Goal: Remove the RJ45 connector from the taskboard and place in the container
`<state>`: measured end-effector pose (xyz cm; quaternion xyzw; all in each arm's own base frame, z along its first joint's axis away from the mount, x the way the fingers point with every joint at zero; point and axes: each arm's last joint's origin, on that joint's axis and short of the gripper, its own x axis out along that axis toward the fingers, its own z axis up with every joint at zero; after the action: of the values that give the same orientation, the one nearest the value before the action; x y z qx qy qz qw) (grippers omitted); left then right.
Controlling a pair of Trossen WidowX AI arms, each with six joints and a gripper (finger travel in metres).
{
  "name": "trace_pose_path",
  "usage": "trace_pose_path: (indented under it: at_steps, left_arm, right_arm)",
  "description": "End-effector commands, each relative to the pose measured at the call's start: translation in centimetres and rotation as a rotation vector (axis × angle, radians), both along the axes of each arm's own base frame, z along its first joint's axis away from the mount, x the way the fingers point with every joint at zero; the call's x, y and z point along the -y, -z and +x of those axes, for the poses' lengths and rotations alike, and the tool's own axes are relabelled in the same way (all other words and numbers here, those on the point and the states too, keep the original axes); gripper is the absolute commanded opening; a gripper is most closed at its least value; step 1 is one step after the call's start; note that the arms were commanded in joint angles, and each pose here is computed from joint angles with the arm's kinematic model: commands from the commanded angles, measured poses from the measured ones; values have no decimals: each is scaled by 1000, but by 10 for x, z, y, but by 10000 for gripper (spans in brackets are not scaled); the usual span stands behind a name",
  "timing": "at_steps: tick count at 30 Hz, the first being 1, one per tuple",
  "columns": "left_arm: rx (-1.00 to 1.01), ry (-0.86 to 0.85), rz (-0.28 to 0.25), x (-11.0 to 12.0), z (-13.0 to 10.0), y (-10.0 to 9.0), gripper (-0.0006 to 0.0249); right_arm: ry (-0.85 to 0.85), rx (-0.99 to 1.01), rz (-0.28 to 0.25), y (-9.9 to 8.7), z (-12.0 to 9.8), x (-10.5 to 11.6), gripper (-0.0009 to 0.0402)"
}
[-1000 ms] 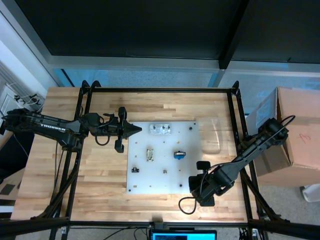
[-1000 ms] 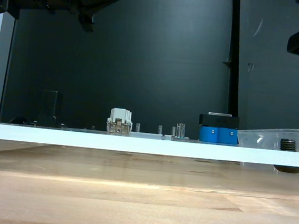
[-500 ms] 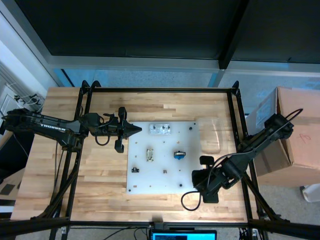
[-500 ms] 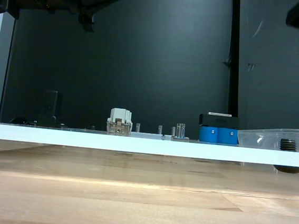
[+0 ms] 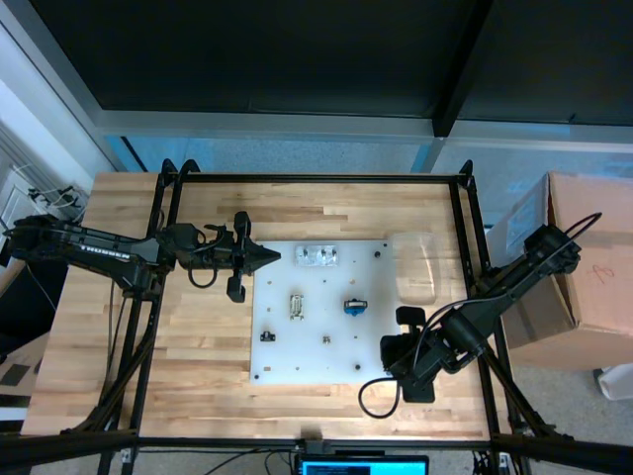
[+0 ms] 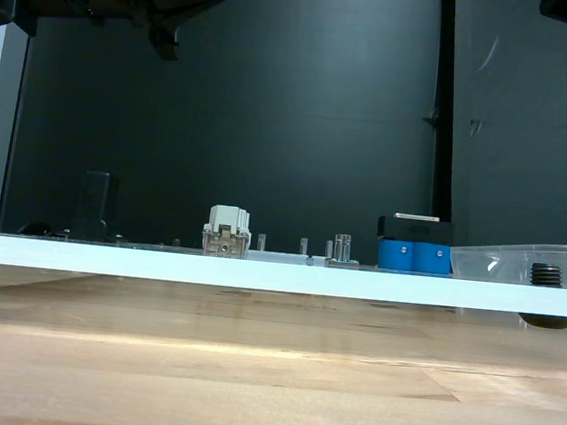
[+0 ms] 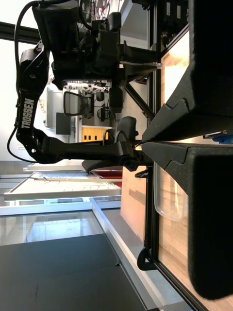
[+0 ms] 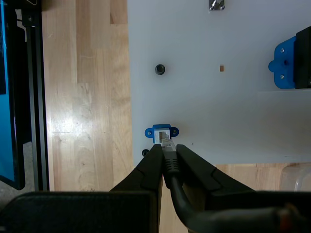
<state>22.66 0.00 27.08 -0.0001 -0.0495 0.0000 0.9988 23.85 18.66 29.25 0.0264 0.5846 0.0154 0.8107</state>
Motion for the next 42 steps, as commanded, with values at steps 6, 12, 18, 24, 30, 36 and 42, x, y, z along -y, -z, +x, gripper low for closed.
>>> trace_pose_path:
  at_steps: [6,12,18,24,30,36,42]
  left_arm:
    - [0,0,0,0,0,0,0]
    - [0,0,0,0,0,0,0]
    - [0,0,0,0,0,0,0]
    - [0,0,0,0,0,0,0]
    - [0,0,0,0,0,0,0]
    - [0,0,0,0,0,0,0]
    - [0,0,0,0,0,0,0]
  right_arm:
    - [-25,-30,1,3,-14,2,0]
    - [-33,-59,-18,3,-34,6,0]
    - [-53,-73,-18,10,-62,12,0]
    - [-68,-84,-12,18,-88,21,0]
    - [-81,-99,-8,26,-109,27,0]
    - [-93,-119,-32,36,-115,30,0]
    - [-95,-130,-51,44,-115,30,0]
